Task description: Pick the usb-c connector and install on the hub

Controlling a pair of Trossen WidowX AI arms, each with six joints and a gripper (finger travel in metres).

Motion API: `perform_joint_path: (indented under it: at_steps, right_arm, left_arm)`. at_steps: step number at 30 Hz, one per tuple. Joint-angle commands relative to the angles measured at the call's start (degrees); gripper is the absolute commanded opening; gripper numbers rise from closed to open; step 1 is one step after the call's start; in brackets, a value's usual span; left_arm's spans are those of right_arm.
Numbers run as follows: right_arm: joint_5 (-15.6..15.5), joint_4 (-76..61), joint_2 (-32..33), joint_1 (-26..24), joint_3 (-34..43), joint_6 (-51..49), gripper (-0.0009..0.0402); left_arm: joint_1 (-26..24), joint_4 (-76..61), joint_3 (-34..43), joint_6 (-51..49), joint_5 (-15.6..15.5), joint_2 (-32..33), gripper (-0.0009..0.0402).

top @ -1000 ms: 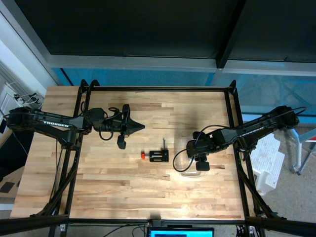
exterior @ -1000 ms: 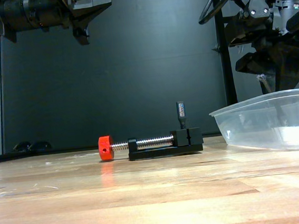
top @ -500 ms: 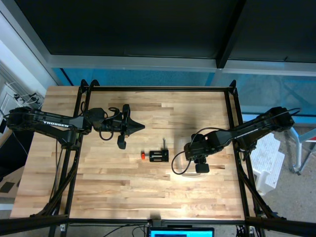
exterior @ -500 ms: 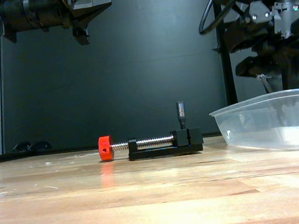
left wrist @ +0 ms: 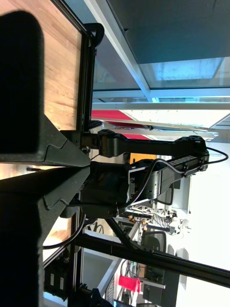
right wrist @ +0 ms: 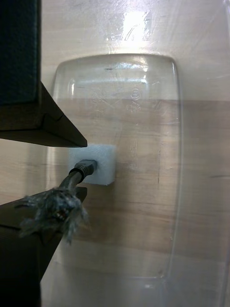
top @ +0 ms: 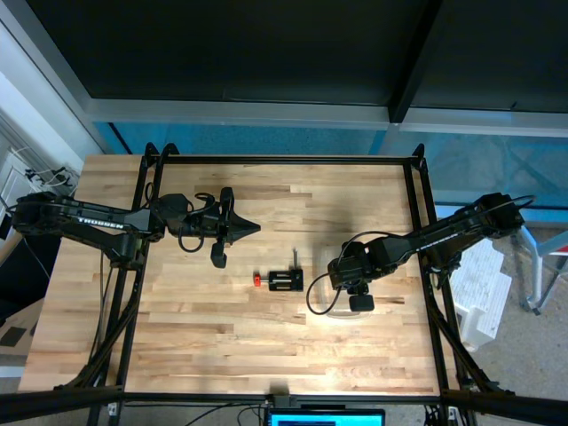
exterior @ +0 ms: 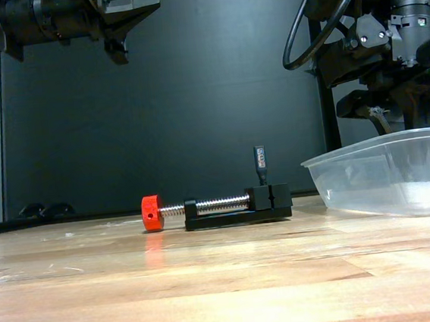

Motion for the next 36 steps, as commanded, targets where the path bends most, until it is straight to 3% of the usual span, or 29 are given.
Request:
perform_joint_path:
  at_steps: [1, 18, 23, 29, 36]
  right_arm:
    - [0.02, 0.68, 0.02, 0.02, 0.00, 0.07, 0.0112]
    - [0.07, 0.96, 0.02, -0.04, -0.07, 0.52, 0.0100]
    - [0.09, 1.14, 0.02, -0.04, -0.07, 1.40, 0.0073]
    - [0.07, 1.07, 0.02, -0.07, -0.07, 1.77, 0.0002]
    - [0.09, 0.76, 0.02, -0.04, -0.07, 1.77, -0.0001]
  left_arm:
    - [0.02, 0.02, 0.02, 0.00, 0.00, 0.00, 0.0000]
    - [0.02, 0.02, 0.02, 0.00, 0.00, 0.00, 0.0000]
    - [0.02, 0.02, 0.02, 0.00, 0.00, 0.00, 0.0000]
    - [0.00, 0.02, 0.02, 0.00, 0.00, 0.00, 0.0000]
    - [0.02, 0.02, 0.02, 0.00, 0.00, 0.00, 0.0000]
